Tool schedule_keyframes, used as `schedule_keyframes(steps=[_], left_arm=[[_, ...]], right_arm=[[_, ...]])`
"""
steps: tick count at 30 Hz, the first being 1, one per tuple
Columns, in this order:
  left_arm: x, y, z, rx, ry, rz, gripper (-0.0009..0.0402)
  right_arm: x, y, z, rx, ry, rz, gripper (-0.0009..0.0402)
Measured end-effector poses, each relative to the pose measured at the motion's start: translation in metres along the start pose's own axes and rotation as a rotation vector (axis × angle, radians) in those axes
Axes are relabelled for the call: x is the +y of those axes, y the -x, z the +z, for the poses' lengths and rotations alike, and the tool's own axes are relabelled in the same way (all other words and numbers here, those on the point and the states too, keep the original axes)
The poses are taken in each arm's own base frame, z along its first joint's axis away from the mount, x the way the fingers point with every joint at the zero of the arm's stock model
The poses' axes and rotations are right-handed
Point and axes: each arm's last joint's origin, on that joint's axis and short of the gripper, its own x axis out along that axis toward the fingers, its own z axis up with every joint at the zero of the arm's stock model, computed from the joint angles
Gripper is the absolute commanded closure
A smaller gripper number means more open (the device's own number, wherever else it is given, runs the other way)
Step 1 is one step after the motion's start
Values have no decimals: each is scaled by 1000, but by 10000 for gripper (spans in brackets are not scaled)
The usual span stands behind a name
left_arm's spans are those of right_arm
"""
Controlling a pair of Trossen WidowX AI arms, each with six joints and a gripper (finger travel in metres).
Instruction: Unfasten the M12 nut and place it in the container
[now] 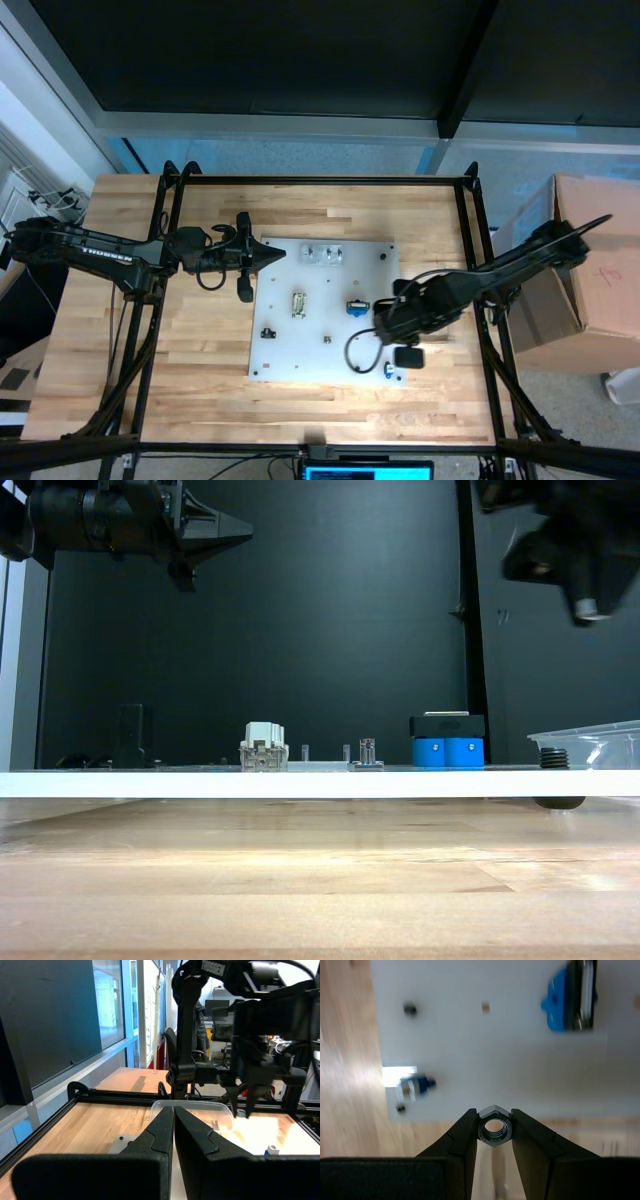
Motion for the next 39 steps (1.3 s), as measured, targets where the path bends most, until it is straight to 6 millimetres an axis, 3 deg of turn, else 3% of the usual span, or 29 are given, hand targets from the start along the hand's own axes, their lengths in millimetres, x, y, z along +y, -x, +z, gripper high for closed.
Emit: schedule_keyframes(steps=[7, 15, 24, 39], left_arm=[[0, 0, 0, 0, 0, 0, 393], [0, 0, 0, 0, 0, 0, 393], [0, 0, 0, 0, 0, 0, 393], [0, 0, 0, 0, 0, 0, 393]], right_arm=[[-27, 3, -43, -19, -25, -21, 394], [-56, -3, -74, -25, -93, -33, 393], [-68, -19, -86, 26, -130, -63, 393], [-69, -80, -94, 79, -234, -87, 390]])
